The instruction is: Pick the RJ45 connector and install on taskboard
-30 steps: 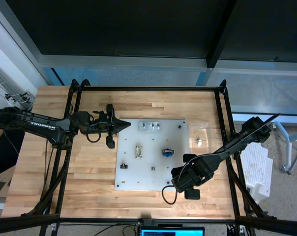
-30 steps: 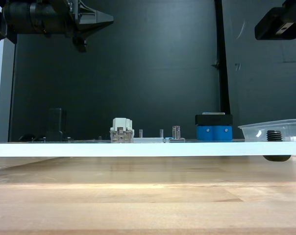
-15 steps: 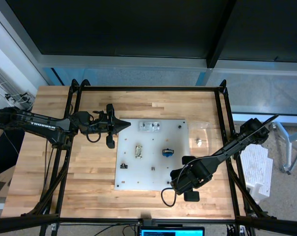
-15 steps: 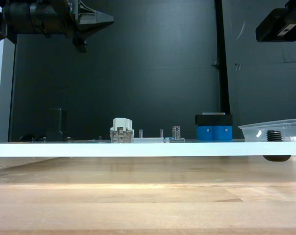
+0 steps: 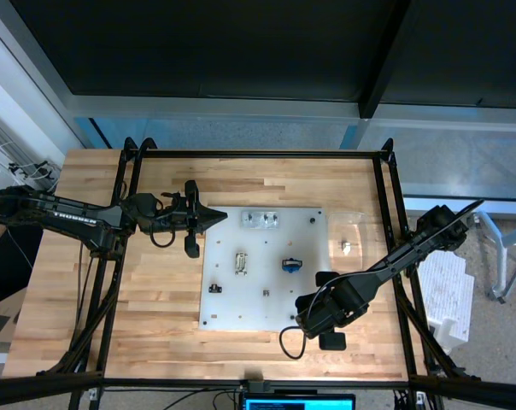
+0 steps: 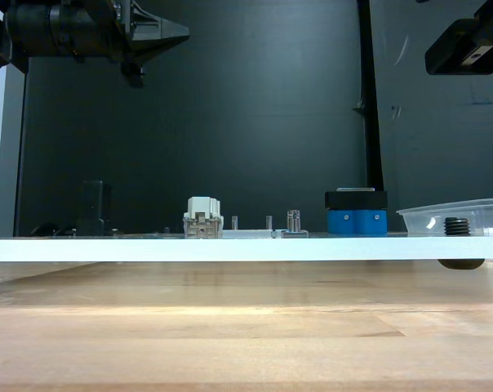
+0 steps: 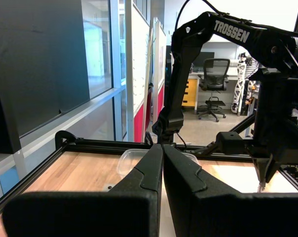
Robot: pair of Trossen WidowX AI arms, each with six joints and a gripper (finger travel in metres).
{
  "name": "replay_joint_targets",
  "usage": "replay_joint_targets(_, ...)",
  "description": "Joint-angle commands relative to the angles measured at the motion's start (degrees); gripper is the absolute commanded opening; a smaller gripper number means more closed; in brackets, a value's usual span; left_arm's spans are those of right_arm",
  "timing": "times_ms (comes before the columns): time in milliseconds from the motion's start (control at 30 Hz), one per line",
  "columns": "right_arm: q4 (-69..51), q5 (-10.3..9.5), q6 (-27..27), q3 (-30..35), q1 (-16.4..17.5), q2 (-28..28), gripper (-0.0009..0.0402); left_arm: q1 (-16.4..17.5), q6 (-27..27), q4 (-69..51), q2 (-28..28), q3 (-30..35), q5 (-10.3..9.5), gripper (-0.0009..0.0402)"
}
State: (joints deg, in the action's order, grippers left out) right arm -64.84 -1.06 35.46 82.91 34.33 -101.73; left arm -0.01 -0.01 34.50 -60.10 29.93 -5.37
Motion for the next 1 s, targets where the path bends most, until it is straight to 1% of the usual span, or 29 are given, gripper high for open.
replay_joint_targets(33,0.04,0.52,-0.09,-0.28,-0.07,0.02,0.0000,0.00,0.00,0.02,0.00,0.02,0.02,0.0000)
replay_joint_targets(333,-0.02,0.52,-0.09,-0.48,-0.11,0.02,0.0000,0.02,0.00,0.02,0.00,0.02,0.00,0.0000)
replay_joint_targets(367,0.00,0.44,0.11,-0.52,-0.11,0.04,0.0000,0.00,0.02,0.02,-0.02,0.02,0.02,0.0000)
replay_joint_targets(400,0.04,-0.07,0.13,-0.59,-0.11,0.02,0.0000,0.00,0.02,0.02,0.00,0.02,0.02,0.0000)
replay_joint_targets(800,0.52,0.00,0.13,-0.98,-0.11,0.02,0.0000,0.02,0.02,0.02,-0.02,0.02,0.00,0.0000)
replay_joint_targets(1000,0.55,1.05,0.11,-1.05,-0.11,0.02,0.0000,0.00,0.02,0.00,-0.02,0.02,0.00,0.0000)
